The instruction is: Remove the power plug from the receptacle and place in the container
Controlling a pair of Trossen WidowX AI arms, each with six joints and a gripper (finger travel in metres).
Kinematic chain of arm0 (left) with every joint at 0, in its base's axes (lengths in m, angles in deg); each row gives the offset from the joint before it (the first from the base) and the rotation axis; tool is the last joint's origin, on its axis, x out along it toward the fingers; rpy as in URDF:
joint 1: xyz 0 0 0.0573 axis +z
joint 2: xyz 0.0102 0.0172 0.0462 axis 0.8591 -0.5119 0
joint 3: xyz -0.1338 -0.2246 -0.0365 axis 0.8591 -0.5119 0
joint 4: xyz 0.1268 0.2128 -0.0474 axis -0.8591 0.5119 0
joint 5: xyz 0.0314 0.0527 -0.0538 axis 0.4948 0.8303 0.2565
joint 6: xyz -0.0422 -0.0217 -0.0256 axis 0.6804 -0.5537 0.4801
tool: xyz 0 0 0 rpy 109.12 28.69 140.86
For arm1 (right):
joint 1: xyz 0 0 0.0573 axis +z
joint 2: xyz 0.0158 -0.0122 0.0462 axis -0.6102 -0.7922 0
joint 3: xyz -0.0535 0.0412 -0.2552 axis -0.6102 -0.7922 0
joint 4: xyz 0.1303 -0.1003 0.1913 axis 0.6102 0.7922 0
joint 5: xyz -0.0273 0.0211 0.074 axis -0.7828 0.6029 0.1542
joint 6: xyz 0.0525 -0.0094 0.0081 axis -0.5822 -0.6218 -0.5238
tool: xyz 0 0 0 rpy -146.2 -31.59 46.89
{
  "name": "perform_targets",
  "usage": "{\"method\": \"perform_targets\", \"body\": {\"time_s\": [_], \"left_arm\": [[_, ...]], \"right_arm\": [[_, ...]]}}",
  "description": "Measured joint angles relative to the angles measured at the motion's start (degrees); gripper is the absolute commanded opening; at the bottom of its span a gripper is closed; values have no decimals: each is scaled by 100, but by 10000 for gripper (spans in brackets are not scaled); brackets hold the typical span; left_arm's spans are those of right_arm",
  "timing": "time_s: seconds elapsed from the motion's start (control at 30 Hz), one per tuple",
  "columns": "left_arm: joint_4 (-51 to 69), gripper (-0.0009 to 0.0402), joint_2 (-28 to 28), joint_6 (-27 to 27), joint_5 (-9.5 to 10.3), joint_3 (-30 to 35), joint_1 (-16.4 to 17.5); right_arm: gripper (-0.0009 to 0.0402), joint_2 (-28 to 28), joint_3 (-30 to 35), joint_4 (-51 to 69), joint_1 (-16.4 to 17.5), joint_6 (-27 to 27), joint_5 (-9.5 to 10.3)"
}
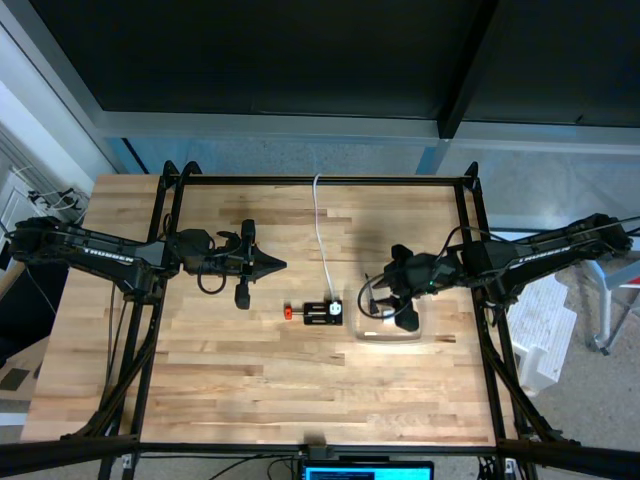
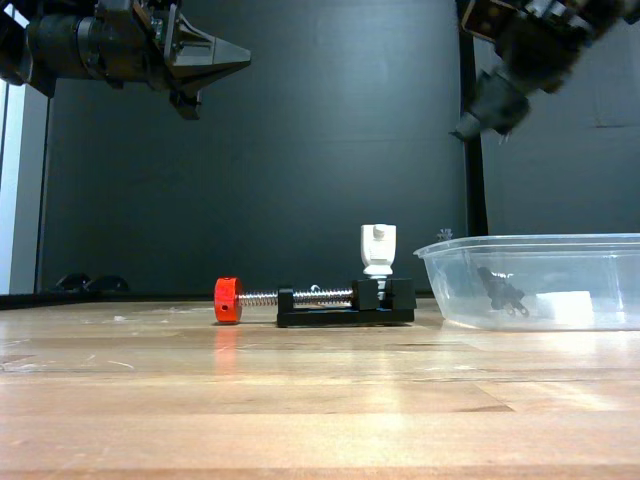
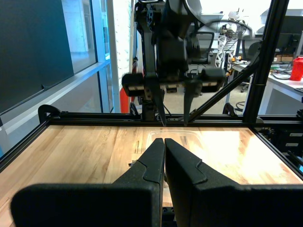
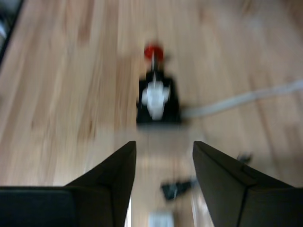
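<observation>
The power plug [image 2: 503, 290], small and black, lies inside the container [image 2: 600, 262], a clear tray to the right of the receptacle [image 2: 345, 300]. In the right wrist view the power plug [image 4: 177, 187] rests below and between the spread fingers. My right gripper [image 1: 383, 305] hovers open above the container [image 1: 412, 335], holding nothing. The receptacle [image 1: 322, 312] is a black block with a red knob [image 1: 288, 312] and a white socket [image 2: 378, 248]. My left gripper [image 1: 272, 265] is shut and empty, held high to the left of the receptacle.
A long white cable [image 1: 322, 235] runs from the receptacle toward the table's far edge. A small white piece [image 2: 570, 305] also lies in the container. A black frame rail [image 1: 320, 181] borders the table top.
</observation>
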Motion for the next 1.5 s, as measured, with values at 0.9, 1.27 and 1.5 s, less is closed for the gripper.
{"method": "perform_targets", "body": {"time_s": [0.9,1.27,1.5], "left_arm": [[-2,0,0,0,0,2,0],[0,0,0,0,0,0,0],[0,0,0,0,0,2,0]], "right_arm": [[0,304,-1165,-4701,-1073,1005,398],[0,304,-1655,-5482,-1322,927,793],[0,304,-1759,-5475,-1346,933,636]]}}
